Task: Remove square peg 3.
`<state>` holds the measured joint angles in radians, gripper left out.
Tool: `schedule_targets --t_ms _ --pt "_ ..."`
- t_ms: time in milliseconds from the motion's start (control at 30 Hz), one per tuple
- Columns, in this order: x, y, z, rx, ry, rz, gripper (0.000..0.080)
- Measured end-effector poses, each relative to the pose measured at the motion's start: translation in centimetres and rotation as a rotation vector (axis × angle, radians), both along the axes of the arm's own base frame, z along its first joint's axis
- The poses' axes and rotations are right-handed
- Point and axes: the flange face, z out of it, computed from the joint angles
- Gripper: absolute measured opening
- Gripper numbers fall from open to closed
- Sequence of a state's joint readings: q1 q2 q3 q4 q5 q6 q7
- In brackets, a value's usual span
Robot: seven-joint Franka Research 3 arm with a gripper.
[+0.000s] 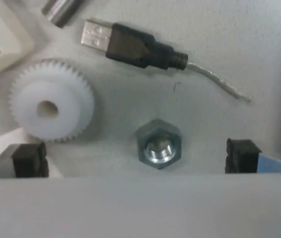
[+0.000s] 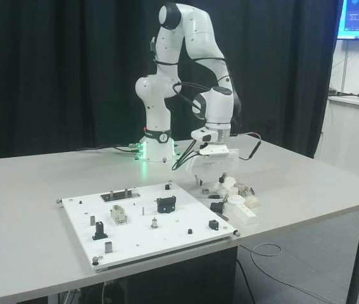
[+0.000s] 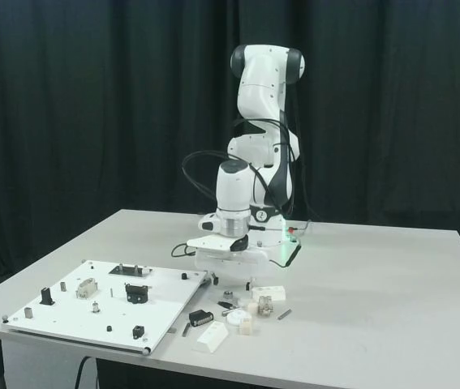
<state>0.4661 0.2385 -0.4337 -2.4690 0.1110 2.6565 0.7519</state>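
Grey metal shows first in the wrist view: a hex nut (image 1: 158, 144) lies on the table (image 1: 239, 44) between the two black fingertips (image 1: 30, 159) of the pincer (image 1: 136, 157), which stands open with nothing held. Near the nut lie a white gear (image 1: 51, 100) and a black USB plug (image 1: 130, 45) with a short cable.

From the room views, the pincer (image 2: 206, 179) hangs low over a loose cluster of small parts (image 3: 238, 312) just beside the white board (image 2: 142, 223), at the board's corner nearest the arm's base. The white arm (image 3: 254, 154) bends down from its base behind that spot.

On the board, well apart from the pincer, stand several small upright pieces. One grey upright block (image 2: 108, 246) stands near the board's front edge, and another (image 2: 93, 222) sits further back. I cannot tell which of these is square peg 3; all stand away from the pincer, across the board.
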Motion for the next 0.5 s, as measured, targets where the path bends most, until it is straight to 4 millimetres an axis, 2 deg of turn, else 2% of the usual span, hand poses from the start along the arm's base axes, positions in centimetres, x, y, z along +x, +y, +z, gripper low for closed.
schedule_targets --t_ms 500 --pt "0.6 -0.1 1.9 0.015 -0.021 -0.002 0.0800"
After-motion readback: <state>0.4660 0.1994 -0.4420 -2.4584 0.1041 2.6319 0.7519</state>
